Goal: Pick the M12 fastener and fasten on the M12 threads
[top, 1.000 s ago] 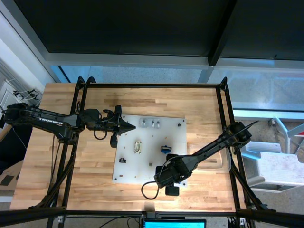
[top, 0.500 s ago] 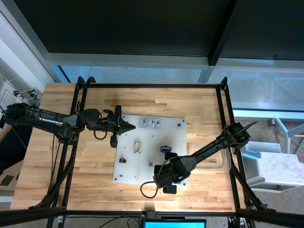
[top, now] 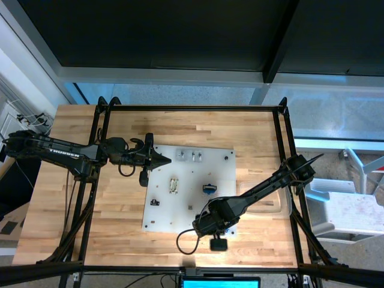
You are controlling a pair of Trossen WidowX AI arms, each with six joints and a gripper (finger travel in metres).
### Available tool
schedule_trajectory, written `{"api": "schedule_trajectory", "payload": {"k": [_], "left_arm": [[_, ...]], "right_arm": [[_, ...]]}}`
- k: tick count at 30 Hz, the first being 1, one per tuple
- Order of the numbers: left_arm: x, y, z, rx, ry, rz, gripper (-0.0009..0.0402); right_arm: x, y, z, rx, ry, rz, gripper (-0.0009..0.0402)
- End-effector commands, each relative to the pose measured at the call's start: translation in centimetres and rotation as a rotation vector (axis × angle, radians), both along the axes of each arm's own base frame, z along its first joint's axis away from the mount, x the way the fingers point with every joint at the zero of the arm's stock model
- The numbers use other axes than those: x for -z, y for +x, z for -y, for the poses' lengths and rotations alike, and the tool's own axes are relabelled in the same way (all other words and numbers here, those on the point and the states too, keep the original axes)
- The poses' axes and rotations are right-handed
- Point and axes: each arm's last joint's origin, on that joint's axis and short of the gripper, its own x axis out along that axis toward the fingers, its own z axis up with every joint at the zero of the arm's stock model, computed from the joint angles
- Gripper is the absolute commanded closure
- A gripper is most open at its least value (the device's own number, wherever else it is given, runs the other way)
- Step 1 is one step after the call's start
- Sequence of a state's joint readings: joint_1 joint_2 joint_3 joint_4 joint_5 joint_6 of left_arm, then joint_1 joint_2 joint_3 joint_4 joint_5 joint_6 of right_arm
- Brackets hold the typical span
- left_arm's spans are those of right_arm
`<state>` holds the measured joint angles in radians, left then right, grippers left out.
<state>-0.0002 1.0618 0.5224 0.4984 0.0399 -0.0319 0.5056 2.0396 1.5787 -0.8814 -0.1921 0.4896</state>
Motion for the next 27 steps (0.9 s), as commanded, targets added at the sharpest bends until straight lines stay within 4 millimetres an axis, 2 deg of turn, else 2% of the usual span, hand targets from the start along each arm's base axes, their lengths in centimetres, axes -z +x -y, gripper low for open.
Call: {"api": "schedule_trajectory", "payload": {"k": [1,9,17,27], "left_arm": [[0.0,0.0,0.0,0.000,0.000,0.000,0.0393],[0.0,0.0,0.0,0.000,0.000,0.000,0.0393],[0.0,0.0,0.0,0.000,0.000,0.000,0.0393],[0.0,0.0,0.0,0.000,0.000,0.000,0.0393]], "right_arm": [[-0.3,-0.2,-0.1,-0.023,0.046,-0.023,0.0393],[-0.3,-0.3,0.2,0.007,-0.021,-0.004,0.0393],[-0.6,-0.1,1.0,0.149,-0.253,0.103,0.0393],[0.5,0.4,0.8,0.166,-0.267,0.116,0.0393]]}}
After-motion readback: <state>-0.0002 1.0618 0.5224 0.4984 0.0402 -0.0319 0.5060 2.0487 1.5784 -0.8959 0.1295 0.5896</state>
